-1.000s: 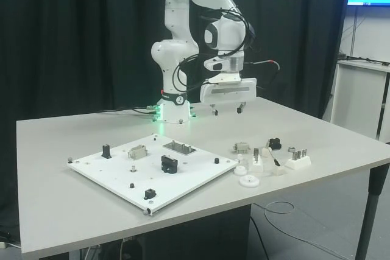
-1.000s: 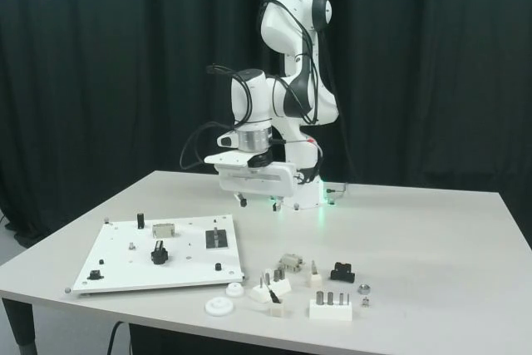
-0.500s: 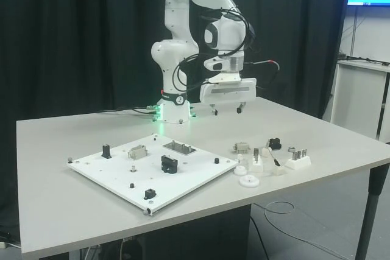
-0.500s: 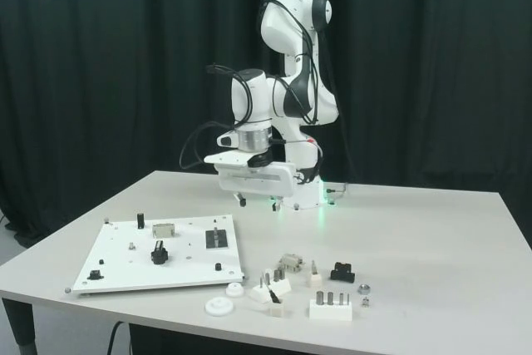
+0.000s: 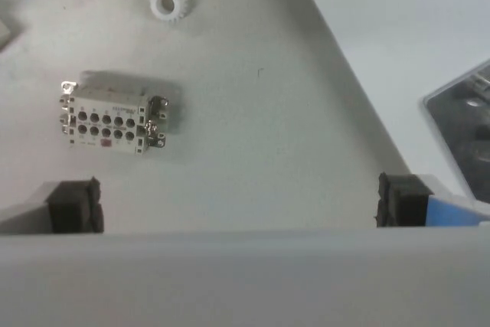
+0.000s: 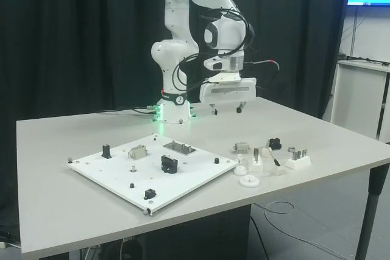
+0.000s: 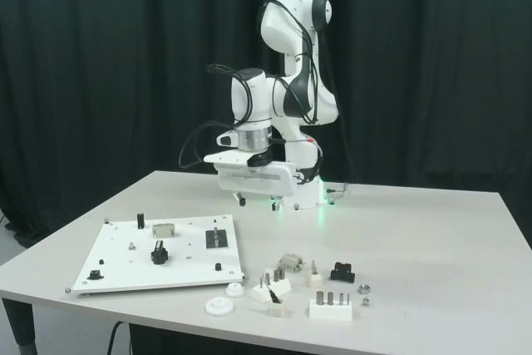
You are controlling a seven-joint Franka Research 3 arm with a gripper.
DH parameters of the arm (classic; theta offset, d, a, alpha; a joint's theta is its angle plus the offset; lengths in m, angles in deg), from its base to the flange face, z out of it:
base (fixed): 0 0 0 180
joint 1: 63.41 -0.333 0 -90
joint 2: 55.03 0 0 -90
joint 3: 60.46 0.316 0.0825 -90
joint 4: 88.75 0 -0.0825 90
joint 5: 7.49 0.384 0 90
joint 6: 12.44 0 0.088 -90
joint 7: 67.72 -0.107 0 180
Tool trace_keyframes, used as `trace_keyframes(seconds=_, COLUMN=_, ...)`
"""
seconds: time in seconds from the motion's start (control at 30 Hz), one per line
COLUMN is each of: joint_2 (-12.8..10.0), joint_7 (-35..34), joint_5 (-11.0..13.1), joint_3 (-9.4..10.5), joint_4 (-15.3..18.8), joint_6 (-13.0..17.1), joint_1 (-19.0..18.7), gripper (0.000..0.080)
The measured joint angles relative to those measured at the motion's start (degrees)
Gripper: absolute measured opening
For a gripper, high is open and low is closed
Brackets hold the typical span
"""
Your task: Pick small gear.
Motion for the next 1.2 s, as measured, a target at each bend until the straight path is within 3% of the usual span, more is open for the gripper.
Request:
trace_keyframes(seconds=0.8, joint_2=0.0, joint_7=0.0, joint_5=0.0, joint_3=-0.18, joint_4=-0.2, joint_6=0.2, joint_1=0.1, gripper=0.08)
trace_keyframes(seconds=1.2, joint_2=0.0, joint_7=-0.5, joint_5=0.0, joint_3=-0.54, joint_4=-0.3, joint_6=1.9, joint_1=0.2, gripper=0.08)
